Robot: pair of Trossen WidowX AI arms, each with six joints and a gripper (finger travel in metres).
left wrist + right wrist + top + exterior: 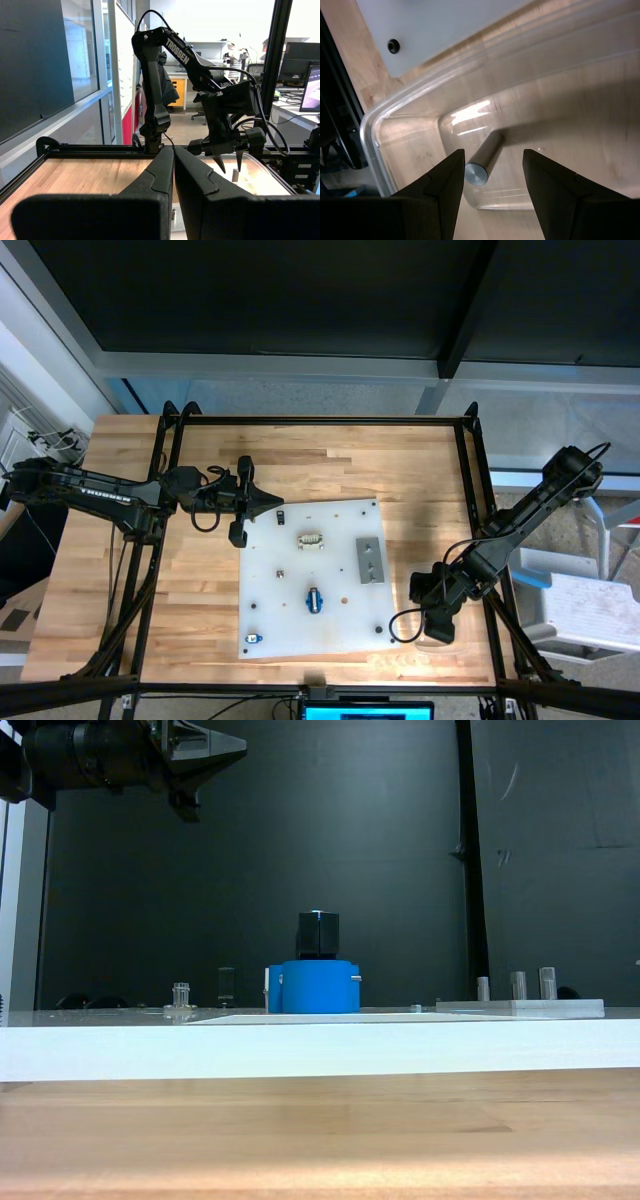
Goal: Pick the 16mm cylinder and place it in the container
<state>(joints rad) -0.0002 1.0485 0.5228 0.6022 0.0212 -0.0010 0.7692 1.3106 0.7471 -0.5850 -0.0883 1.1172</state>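
Fig. The wooden table (400,470) carried the white board (290,610), on which we noted a grey block (371,560) and a blue connector (314,599), neither of them concerned in the task. The left arm reached in over the board's far left corner. Its left gripper (173,165) was raised, its fingers together and holding nothing. The right arm bent down just beside the board's near right corner, where the container (370,135) sat on the bare wood. The right gripper (493,155) hung inside the tray's outline, pincer apart and clamped on nothing. The 16mm cylinder (485,157) rested on the tray floor between the two fingers, apparently on its side, one end just beside a finger. We could not tell whether it touched.

We judged the placing all but done, with only the retreat left. To do it well, the fingers should be left spread and the wrist lifted straight up until clear of the rim. Any sideways drift might roll the peg or drag the light tray.
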